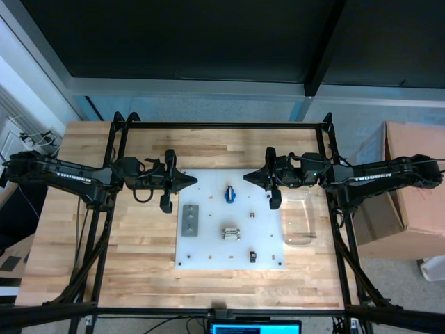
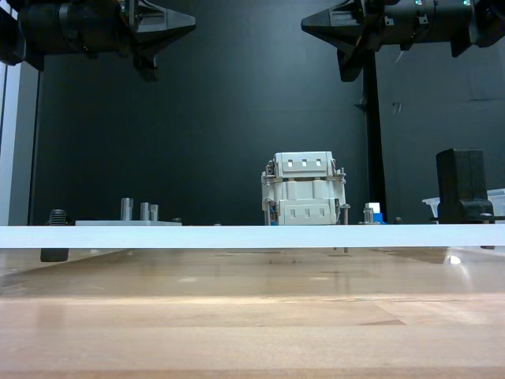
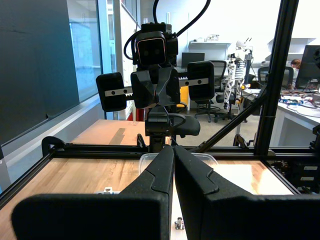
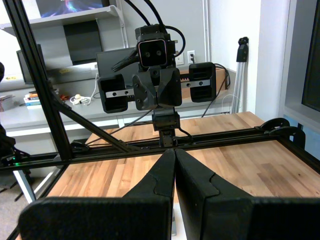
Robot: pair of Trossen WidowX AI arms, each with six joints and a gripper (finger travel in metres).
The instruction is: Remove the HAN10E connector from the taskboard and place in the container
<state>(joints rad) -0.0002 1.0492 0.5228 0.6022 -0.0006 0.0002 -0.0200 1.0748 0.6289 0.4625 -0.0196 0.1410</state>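
The HAN10E connector (image 1: 231, 234) sits in its seat on the white taskboard (image 1: 208, 245), near the middle of the board and a little toward the near edge. In the low view it stands upright (image 2: 304, 193), a pale grey housing with its two halves stacked and latched, and nothing touches it. The clear container (image 1: 310, 239) rests on the wooden table (image 1: 104, 257) just beside the board's right edge, well apart from the connector.

Other parts on the board are a grey block (image 1: 189, 220) to the connector's left, a blue piece (image 1: 230, 194) beyond it, and a small black part (image 1: 254, 257) nearer the front edge.

The left gripper (image 1: 194, 179) hangs high over the board's far left corner and points inward. Its wrist view shows the two fingers (image 3: 159, 167) pressed flat together at the tip (image 3: 173, 146), clenched on nothing. The right gripper (image 1: 245, 177) hangs at the same height over the far edge of the board, pointing back toward the left one, and its fingers (image 4: 161, 172) likewise meet along their length (image 4: 175, 149) with nothing between them. In the low view both tips (image 2: 189, 27) (image 2: 306, 28) hang far above the connector, facing each other across a gap.

A cardboard box (image 1: 410, 184) stands off the table to the right
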